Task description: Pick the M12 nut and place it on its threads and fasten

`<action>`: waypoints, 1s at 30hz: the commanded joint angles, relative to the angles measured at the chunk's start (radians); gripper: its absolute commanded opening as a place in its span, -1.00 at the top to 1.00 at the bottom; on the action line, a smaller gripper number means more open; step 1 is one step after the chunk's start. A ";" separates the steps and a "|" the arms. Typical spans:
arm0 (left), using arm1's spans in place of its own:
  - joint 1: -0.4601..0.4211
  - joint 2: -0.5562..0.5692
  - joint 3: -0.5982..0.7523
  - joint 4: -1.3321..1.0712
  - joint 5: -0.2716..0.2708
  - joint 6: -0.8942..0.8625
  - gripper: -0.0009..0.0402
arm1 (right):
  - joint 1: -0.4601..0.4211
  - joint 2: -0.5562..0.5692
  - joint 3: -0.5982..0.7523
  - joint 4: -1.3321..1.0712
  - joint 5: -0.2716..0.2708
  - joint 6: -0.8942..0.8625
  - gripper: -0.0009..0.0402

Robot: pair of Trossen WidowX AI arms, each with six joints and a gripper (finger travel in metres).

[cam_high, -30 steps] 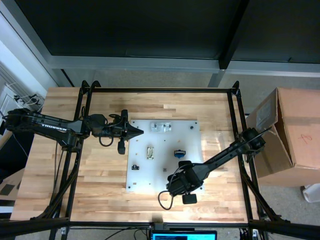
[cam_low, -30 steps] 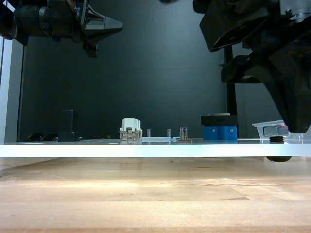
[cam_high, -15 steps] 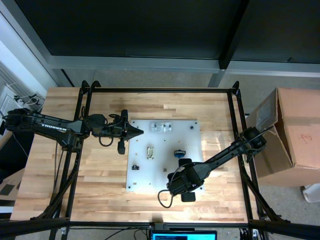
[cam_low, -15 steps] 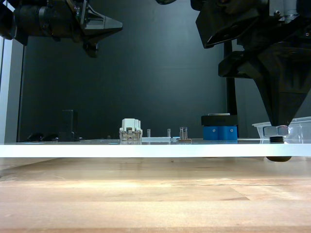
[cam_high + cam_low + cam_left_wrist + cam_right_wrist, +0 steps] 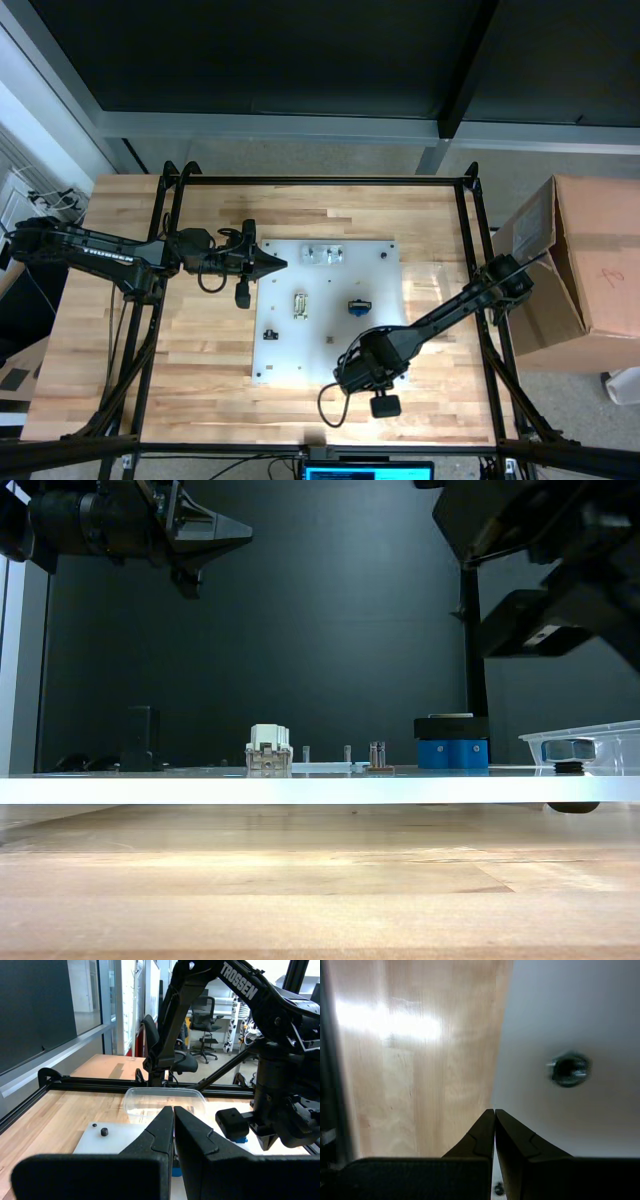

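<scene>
The silver M12 nut (image 5: 570, 749) sits level on top of its short black stud (image 5: 570, 767) at the board's near right edge, and no gripper touches it. The right wrist view looks down on the nut (image 5: 569, 1069), dark stud in its centre, on the white board (image 5: 580, 1020). My right gripper (image 5: 494, 1110) is shut with nothing in it, raised above and beside the nut; in the high view the right arm (image 5: 372, 368) covers that spot. My left gripper (image 5: 280, 264) hangs shut and empty high over the board's far left edge.
A clear tray (image 5: 603, 740) stands behind the stud, off the board's right side. On the white board (image 5: 300, 345) stand a blue block (image 5: 452, 752), a white connector (image 5: 269, 750) and small posts (image 5: 377, 753). A cardboard box (image 5: 585, 270) is at the right.
My right gripper has lifted off the nut and gone up and toward the near edge. The nut stays on its stud. The left arm has not moved.
</scene>
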 commanded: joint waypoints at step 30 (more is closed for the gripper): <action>0.000 0.000 0.000 0.000 0.000 0.000 0.96 | 0.002 0.000 -0.008 0.045 -0.023 0.042 0.96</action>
